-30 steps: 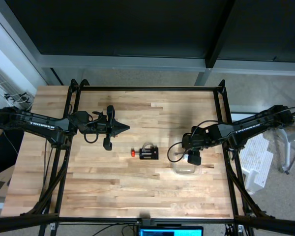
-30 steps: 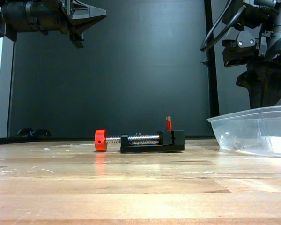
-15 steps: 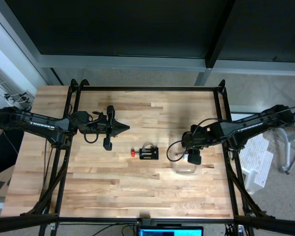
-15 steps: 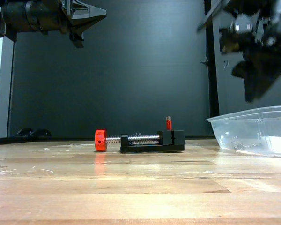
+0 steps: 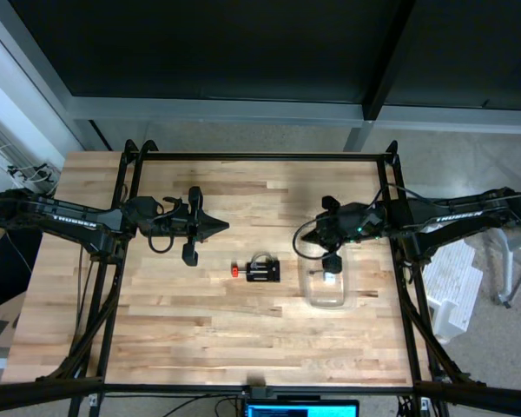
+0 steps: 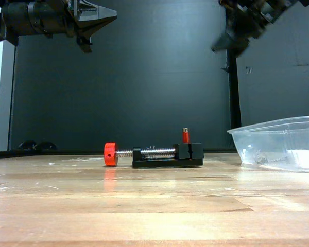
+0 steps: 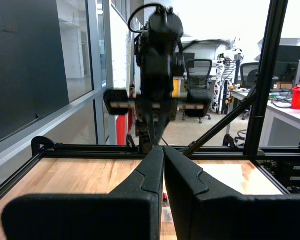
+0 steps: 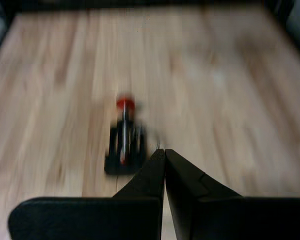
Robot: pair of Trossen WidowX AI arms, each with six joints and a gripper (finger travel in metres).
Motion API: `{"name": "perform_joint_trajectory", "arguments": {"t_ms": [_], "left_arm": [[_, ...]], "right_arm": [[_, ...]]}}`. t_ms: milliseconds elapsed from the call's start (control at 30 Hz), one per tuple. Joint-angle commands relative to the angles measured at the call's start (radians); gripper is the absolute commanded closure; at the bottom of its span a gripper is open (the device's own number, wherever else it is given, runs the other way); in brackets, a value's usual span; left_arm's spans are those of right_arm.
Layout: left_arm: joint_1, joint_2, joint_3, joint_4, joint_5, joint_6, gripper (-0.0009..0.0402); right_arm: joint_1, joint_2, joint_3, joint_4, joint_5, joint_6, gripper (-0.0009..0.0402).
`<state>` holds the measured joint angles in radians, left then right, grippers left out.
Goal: Remove the RCA connector from the receptacle and place in the container
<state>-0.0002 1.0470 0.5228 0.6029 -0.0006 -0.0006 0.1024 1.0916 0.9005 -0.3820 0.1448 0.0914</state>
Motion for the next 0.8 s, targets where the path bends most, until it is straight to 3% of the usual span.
{"name": "perform_joint_trajectory", "arguments": {"t_ms": [33, 167, 300, 433, 567, 800], "left_arm": [[0.0, 0.0, 0.0, 0.0, 0.0, 0.0, 0.0393], [0.0, 0.0, 0.0, 0.0, 0.0, 0.0, 0.0393], [0.0, 0.0, 0.0, 0.0, 0.0, 0.0, 0.0393], [0.0, 0.0, 0.0, 0.0, 0.0, 0.0, 0.0393], [0.0, 0.0, 0.0, 0.0, 0.0, 0.0, 0.0393], [0.0, 0.0, 0.0, 0.0, 0.0, 0.0, 0.0393]], "right_arm": [[-0.017, -0.002, -0.005, 0.13, -0.006, -0.039, 0.0394], [-0.046, -0.003, -0.026, 0.278, -0.019, -0.1, 0.0394], [-0.062, -0.003, -0.067, 0.446, -0.061, -0.105, 0.0393], [-0.085, -0.003, -0.115, 0.573, -0.073, -0.108, 0.0393], [-0.103, -0.003, -0.164, 0.678, -0.136, -0.111, 0.0393], [-0.108, -0.003, -0.235, 0.805, -0.139, -0.103, 0.0393]]}}
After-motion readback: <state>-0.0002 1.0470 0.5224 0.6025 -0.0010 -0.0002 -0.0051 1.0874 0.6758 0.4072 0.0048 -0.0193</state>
